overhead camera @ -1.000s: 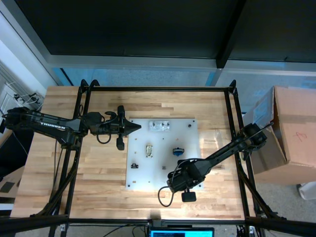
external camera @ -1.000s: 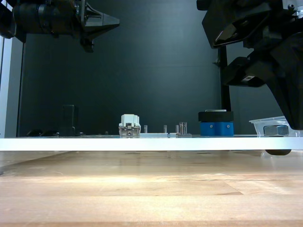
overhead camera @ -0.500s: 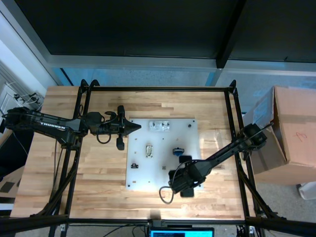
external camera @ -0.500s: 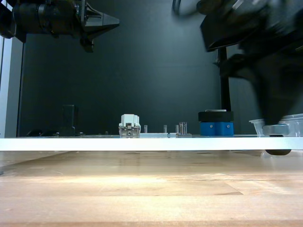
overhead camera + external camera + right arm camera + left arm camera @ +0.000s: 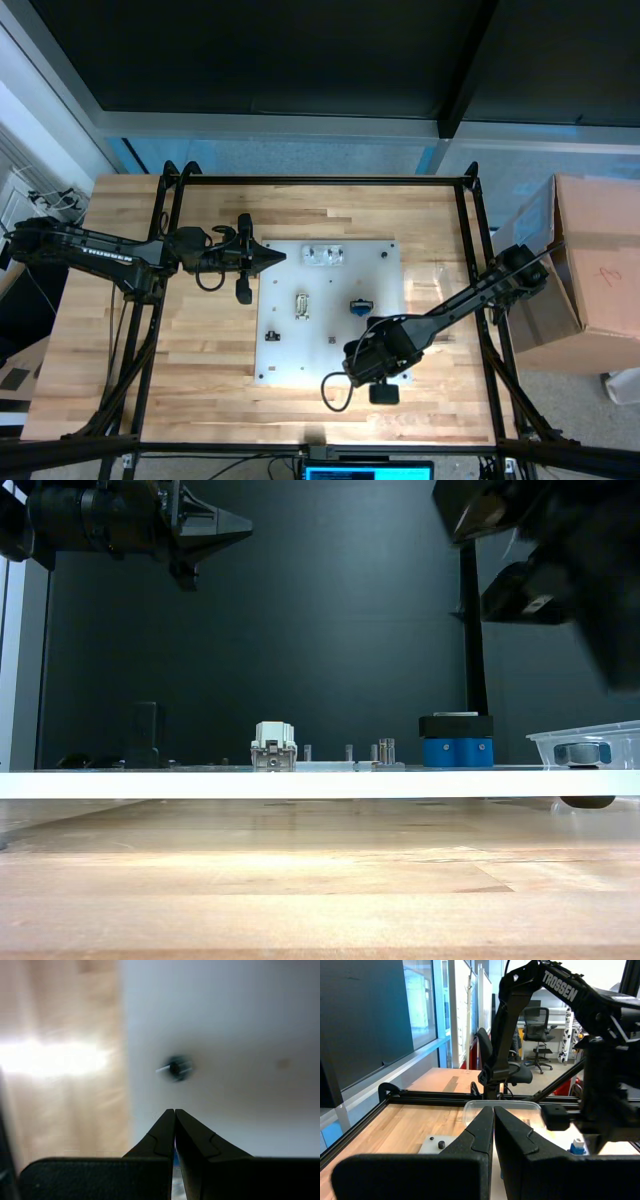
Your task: Unfasten the M12 nut and place it in the container
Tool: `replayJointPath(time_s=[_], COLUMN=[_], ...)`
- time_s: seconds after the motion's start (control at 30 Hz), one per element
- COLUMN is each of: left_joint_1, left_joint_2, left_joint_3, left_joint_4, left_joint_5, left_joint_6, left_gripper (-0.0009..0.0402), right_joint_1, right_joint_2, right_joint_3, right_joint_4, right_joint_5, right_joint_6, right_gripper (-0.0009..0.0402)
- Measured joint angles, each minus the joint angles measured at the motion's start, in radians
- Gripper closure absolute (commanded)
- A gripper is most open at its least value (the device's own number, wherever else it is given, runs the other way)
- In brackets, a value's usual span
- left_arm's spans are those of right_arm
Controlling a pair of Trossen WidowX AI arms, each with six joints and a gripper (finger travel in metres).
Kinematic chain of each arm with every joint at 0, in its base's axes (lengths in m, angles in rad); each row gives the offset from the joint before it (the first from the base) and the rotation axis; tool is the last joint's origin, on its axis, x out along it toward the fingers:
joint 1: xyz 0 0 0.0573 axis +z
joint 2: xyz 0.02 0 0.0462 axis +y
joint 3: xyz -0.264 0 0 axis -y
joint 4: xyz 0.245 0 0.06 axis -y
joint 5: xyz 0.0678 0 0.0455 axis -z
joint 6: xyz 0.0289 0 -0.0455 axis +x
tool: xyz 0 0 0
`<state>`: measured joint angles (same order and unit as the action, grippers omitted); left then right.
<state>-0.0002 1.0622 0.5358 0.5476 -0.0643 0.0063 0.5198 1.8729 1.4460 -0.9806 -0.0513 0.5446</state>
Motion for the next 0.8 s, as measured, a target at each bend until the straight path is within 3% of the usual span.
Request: replayJointPath(time_s=[0.07, 0.8], left_joint_1=[0.000, 0.000], left_joint_2=[0.000, 0.000], left_joint_3=[0.000, 0.000], left_joint_4=[0.000, 0.000], left_joint_5=[0.000, 0.000], left_joint_6=[0.000, 0.000], left_gripper=[0.0393, 0.0393], right_joint_1=[0.000, -0.003], right_joint_2=[0.000, 0.081], right_joint_3=[0.002, -0.010], right_joint_4=[0.005, 0.087], right_joint_5=[-0.029, -0.021], right_joint_6=[0.001, 0.000], right_gripper=[0.0393, 0.0393])
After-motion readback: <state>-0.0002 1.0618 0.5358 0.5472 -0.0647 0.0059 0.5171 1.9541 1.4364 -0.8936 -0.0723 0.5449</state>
